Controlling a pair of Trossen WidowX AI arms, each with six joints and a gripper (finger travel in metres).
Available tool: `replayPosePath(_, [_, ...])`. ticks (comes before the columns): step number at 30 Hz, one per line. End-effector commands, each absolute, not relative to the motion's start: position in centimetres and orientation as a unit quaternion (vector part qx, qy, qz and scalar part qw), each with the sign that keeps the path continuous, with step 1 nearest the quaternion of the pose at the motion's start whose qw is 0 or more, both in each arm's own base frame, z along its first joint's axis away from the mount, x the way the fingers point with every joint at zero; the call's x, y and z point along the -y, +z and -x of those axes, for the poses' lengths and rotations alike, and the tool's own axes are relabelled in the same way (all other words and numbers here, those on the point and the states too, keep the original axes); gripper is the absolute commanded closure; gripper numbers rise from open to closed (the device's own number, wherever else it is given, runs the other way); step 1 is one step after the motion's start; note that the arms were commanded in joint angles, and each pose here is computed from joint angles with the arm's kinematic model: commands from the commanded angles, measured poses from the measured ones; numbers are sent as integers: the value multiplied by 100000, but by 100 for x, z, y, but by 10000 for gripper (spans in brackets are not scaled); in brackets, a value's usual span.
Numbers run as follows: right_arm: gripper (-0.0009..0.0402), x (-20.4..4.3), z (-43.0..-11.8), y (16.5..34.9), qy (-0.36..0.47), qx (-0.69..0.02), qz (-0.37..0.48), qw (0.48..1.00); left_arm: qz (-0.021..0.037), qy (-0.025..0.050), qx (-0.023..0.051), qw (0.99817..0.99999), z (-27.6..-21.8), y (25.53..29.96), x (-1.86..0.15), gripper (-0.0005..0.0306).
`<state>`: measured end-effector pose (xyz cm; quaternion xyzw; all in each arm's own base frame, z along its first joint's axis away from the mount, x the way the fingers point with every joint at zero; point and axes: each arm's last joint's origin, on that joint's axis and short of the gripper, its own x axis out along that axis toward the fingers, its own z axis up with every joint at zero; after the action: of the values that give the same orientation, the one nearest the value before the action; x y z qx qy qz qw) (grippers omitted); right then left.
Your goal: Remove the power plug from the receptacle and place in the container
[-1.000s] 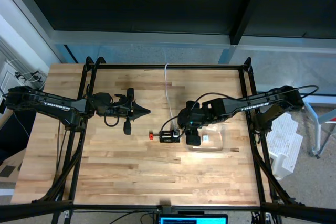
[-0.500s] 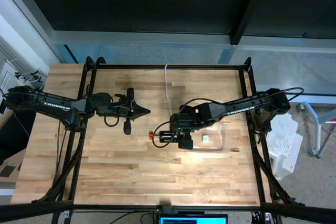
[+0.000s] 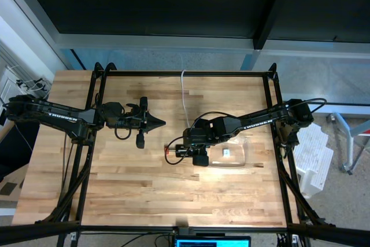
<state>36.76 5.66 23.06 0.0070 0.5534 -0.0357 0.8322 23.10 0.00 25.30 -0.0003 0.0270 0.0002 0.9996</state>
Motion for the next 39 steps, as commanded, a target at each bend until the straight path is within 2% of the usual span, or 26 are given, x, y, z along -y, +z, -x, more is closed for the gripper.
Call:
replayPosePath(1, [163,-567,-3672,2298,-3593,-55407,-656,83167,9,19,-2699,99964,-2311,2530,0,300])
replayPosePath(12, [187,-566,-3666,2235,-3491,-55220,-750,83294,9,19,-2680,99964,-2311,2531,0,300])
replayPosePath(19, [218,-567,-3671,2227,-3377,-54878,-641,83526,9,38,-2699,99964,-2311,2530,-1,300])
replayPosePath(39, [388,-567,-3672,2229,-3375,-54813,-628,83569,9,19,-2699,99964,-2311,2530,0,300])
